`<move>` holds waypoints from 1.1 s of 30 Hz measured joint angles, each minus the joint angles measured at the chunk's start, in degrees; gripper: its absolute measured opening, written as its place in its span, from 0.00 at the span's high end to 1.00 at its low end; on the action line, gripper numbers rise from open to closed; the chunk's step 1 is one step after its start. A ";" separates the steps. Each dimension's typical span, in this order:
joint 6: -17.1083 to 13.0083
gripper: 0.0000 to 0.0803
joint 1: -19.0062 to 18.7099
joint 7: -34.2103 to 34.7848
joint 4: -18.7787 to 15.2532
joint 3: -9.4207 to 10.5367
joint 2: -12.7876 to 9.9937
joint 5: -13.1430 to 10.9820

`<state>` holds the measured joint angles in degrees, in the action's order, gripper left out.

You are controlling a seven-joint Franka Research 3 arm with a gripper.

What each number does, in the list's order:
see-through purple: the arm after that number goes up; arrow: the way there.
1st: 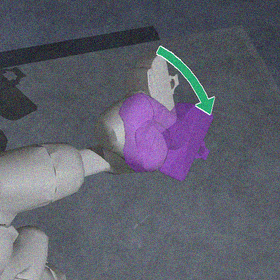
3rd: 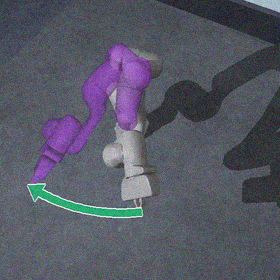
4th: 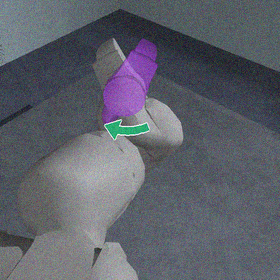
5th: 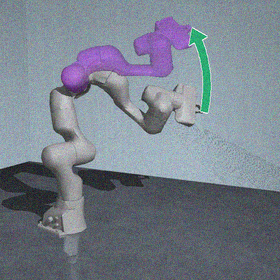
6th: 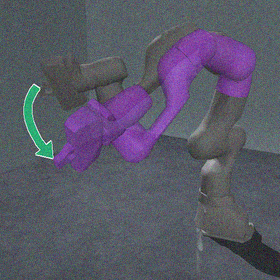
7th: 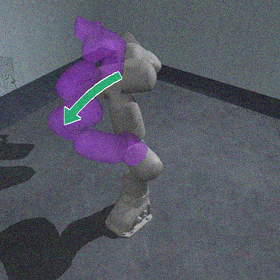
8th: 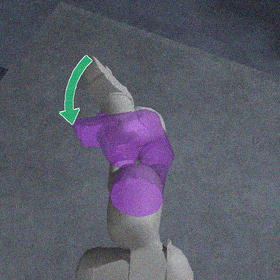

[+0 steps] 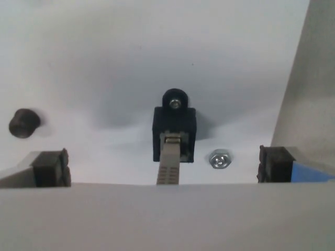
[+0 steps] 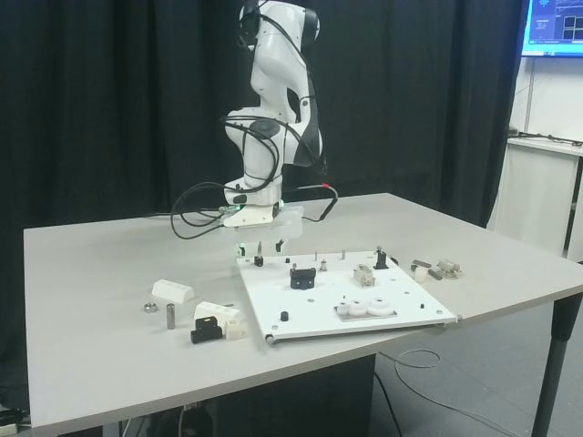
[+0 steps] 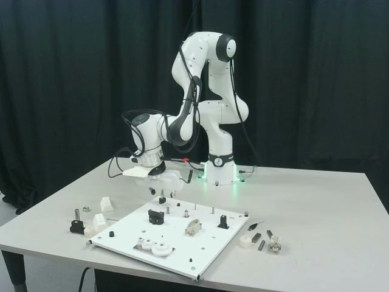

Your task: Remove Ethernet.

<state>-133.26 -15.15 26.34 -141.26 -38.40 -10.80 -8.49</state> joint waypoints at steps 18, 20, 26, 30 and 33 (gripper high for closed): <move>-0.90 0.00 0.00 0.00 -0.84 0.00 -0.06 0.00; -1.20 0.00 -0.01 -0.07 -0.94 0.00 -0.09 0.00; -1.47 0.00 -0.10 -0.19 -1.06 0.00 -0.28 0.04; -1.58 0.35 -0.10 -0.19 -1.06 0.00 -0.44 0.04; -1.66 0.35 -0.10 -0.19 -1.07 0.00 -0.58 0.04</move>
<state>-134.93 -15.25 26.15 -142.33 -38.40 -11.38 -8.44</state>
